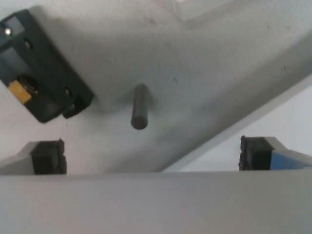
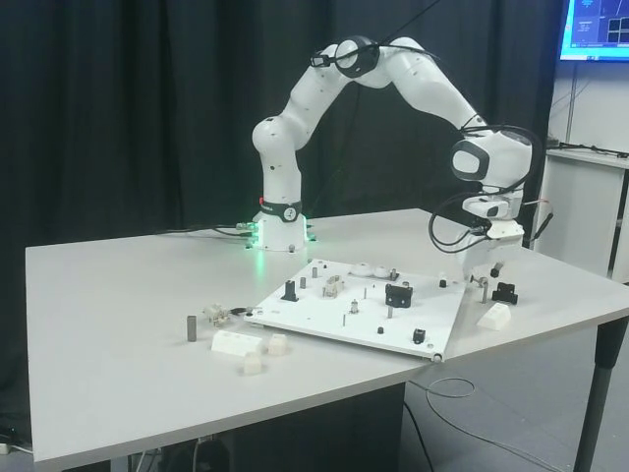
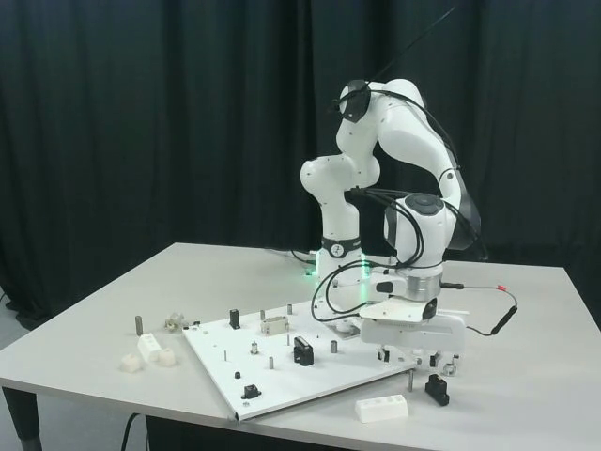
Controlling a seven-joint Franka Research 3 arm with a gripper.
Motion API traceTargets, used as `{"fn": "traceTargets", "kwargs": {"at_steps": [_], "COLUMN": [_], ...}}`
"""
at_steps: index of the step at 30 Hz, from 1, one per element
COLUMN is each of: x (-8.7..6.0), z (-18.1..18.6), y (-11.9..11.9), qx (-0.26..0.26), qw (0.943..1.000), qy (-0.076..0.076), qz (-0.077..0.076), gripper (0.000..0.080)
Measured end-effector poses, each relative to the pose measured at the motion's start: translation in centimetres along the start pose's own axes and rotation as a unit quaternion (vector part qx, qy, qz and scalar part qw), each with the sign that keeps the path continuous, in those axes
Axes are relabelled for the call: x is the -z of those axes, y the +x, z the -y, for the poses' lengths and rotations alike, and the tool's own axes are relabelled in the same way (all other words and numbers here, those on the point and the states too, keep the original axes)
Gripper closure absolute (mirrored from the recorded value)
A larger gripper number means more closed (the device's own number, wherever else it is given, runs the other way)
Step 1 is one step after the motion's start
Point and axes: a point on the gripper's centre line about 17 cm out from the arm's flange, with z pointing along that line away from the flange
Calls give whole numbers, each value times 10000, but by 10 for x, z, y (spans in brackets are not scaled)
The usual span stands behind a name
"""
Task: Remove round peg 1.
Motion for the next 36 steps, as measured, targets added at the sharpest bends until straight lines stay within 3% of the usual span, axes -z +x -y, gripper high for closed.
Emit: {"fn": "traceTargets", "kwargs": {"at_steps": [14, 36], "x": [25, 29], "z": [2, -2], "y": [-4, -1], "qx": [-22, -6], "qw": [10000, 10000], "qy": [15, -30], "qz": [49, 11], "gripper": [3, 3]}}
